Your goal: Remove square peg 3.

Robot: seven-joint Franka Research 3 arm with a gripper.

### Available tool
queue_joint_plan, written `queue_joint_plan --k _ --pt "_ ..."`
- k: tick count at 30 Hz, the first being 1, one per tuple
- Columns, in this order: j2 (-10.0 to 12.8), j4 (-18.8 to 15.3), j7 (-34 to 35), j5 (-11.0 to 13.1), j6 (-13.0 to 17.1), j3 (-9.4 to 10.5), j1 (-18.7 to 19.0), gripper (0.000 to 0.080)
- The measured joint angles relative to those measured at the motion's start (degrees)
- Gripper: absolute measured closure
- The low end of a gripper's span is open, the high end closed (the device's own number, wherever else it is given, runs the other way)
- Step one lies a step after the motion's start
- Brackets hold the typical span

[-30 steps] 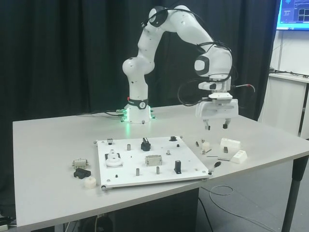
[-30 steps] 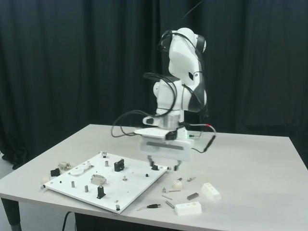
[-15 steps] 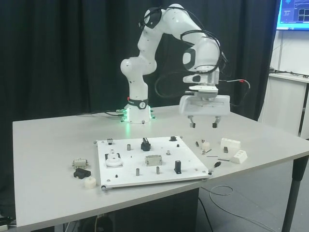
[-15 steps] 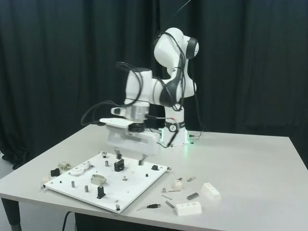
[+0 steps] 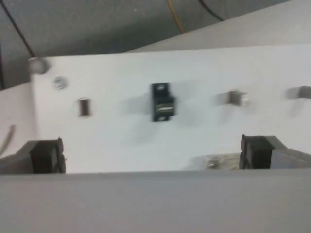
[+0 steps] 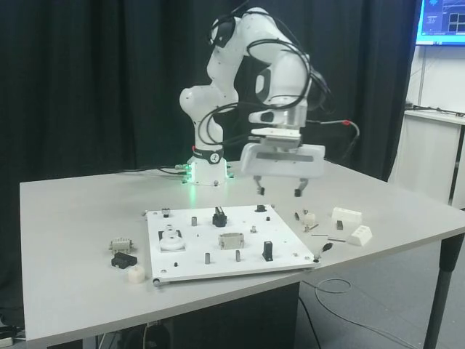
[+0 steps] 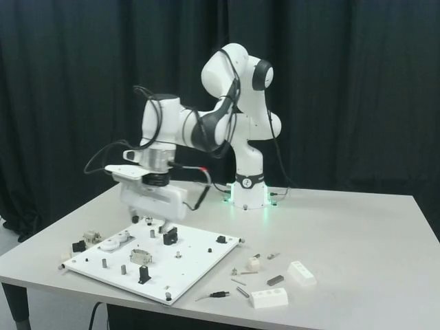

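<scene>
Small grey pegs (image 6: 194, 219) stand upright in the white board (image 6: 283, 247) at the near middle of the counter (image 6: 73, 218); which of them is square peg 3 I cannot tell. The jaws hang spread wide and empty above the board's far side, touching nothing, and the wrist view shows a black block (image 5: 162, 102) on the board between them with a peg (image 5: 84, 107) just beside it. White blocks (image 6: 347, 216) lie on the counter to the board's right.
</scene>
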Motion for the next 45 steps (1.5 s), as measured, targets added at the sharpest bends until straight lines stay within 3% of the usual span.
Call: queue_joint_plan --k 13,45 --pt "3.3 2.7 -6.1 3.1 -0.4 4.12 -8.4 0.0003" --pt "13.7 9.0 -12.4 9.3 0.4 4.28 -13.0 0.0003"
